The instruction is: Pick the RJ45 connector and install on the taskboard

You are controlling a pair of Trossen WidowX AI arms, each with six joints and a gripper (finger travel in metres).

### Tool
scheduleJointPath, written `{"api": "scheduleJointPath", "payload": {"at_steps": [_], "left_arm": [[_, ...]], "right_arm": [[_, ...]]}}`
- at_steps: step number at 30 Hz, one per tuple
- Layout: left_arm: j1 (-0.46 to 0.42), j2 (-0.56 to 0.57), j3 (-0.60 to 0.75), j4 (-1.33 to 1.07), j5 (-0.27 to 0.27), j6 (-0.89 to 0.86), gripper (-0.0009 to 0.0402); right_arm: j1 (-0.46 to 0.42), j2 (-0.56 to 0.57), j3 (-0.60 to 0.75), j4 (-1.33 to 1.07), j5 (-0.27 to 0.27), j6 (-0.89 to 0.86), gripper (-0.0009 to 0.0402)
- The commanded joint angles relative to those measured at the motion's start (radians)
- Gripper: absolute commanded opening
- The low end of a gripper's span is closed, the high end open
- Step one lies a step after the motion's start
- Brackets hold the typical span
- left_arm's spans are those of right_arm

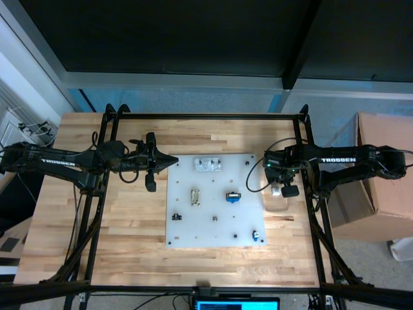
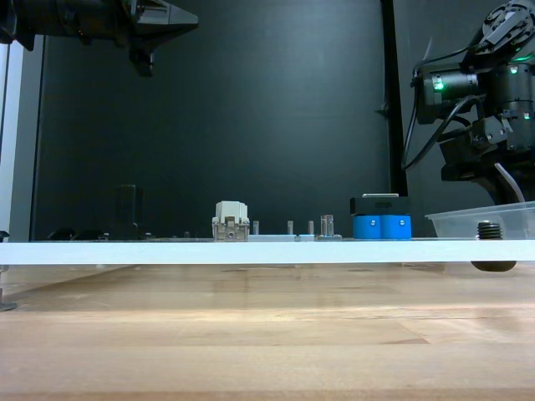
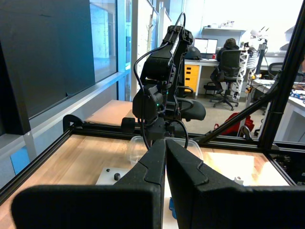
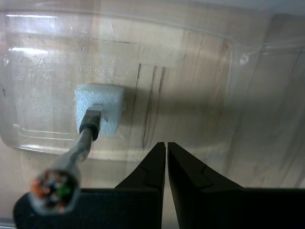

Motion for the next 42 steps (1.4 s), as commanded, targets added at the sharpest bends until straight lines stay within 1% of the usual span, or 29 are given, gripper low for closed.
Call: {"api": "scheduleJointPath", "payload": {"at_steps": [1, 10, 19, 23, 25, 27, 28, 31, 42], "left_arm": [[0.000, 0.000, 0.000, 0.000, 0.000, 0.000, 0.0000], [0.000, 0.000, 0.000, 0.000, 0.000, 0.000, 0.0000], [0.000, 0.000, 0.000, 0.000, 0.000, 0.000, 0.0000], [0.000, 0.000, 0.000, 0.000, 0.000, 0.000, 0.0000], [0.000, 0.000, 0.000, 0.000, 0.000, 0.000, 0.0000], [0.000, 0.000, 0.000, 0.000, 0.000, 0.000, 0.0000], [0.000, 0.000, 0.000, 0.000, 0.000, 0.000, 0.0000], [0.000, 0.000, 0.000, 0.000, 0.000, 0.000, 0.0000], [0.000, 0.000, 0.000, 0.000, 0.000, 0.000, 0.0000]], "right_arm": [[0.000, 0.000, 0.000, -0.001, -0.001, -0.002, -0.0002], [0.000, -0.003, 0.015, -0.019, -0.001, -0.004, 0.0000], [0.004, -0.059, 0.140, -0.198, -0.006, 0.019, 0.0000], [0.024, -0.086, 0.186, -0.243, -0.006, 0.109, 0.0000], [0.051, -0.103, 0.201, -0.253, -0.018, 0.158, 0.0000], [0.084, -0.122, 0.209, -0.259, -0.049, 0.188, 0.0000], [0.100, -0.132, 0.209, -0.260, -0.054, 0.198, 0.0000], [0.121, -0.149, 0.207, -0.269, -0.049, 0.202, 0.0000], [0.124, -0.149, 0.206, -0.266, -0.048, 0.227, 0.0002]]}}
